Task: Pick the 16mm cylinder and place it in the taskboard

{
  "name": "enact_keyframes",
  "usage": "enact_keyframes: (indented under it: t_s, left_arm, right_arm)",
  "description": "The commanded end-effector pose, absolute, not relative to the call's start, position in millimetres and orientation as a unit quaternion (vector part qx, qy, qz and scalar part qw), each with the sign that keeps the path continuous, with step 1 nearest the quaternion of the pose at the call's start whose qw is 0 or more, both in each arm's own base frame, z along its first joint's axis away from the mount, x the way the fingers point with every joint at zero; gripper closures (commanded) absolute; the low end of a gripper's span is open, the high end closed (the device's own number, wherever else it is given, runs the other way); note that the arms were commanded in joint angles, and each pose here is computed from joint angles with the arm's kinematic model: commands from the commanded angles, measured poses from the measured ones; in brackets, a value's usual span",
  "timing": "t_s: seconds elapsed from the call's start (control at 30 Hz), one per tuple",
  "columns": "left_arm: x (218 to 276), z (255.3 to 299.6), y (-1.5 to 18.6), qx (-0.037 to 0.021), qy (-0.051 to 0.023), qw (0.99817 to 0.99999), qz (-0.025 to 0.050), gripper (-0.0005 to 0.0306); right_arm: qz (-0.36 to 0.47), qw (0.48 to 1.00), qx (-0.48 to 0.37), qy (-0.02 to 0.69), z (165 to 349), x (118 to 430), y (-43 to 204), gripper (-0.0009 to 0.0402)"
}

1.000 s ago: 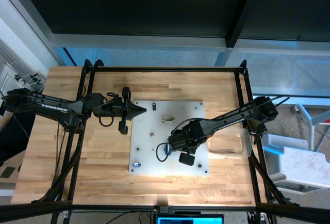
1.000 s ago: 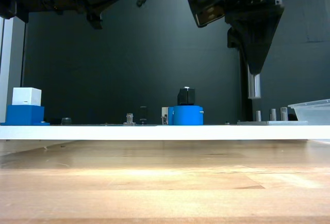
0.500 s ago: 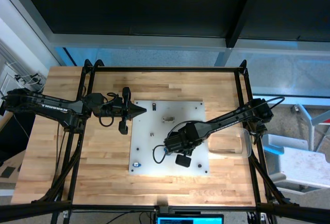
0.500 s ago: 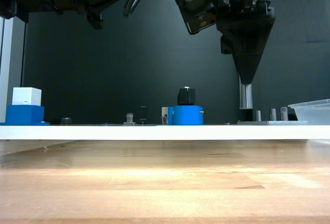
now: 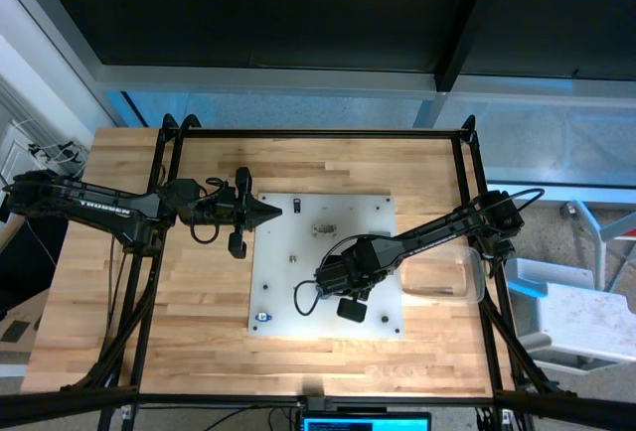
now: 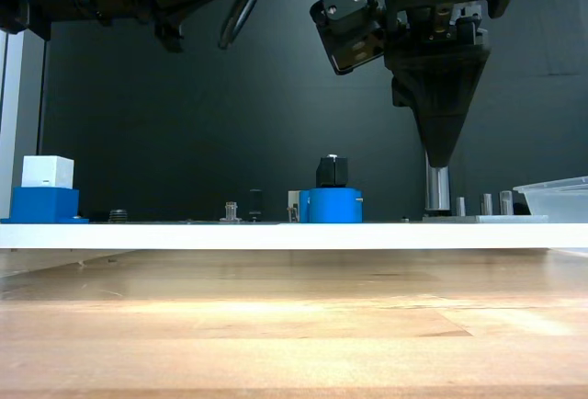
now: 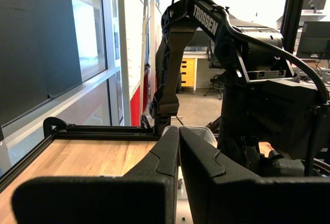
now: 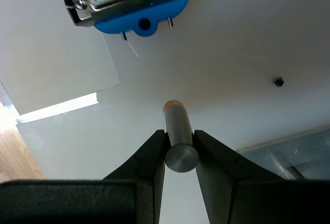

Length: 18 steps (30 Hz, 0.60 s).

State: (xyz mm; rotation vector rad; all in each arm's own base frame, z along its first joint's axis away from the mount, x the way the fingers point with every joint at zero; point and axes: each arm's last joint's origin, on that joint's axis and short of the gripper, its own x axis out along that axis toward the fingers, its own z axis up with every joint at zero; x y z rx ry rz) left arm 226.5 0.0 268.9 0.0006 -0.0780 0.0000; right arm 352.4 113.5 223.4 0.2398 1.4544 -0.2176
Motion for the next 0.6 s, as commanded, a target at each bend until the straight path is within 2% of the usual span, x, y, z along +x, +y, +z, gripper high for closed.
enact_keyframes:
  t_s: [0.03,0.6]
  left_arm:
    - [226.5,269.0,0.0,0.0005,-0.0392,0.99923,0.0002,0.0300]
    - [226.5,268.9,0.0,0.0005,-0.0390,0.99924,0.0002,0.0300]
  right_arm:
    - [-0.099,0.736,0.111,0.661,220.5,352.3,113.6,0.0350]
    - [-0.097,0.739,0.113,0.657,216.7,353.1,113.9,0.0350]
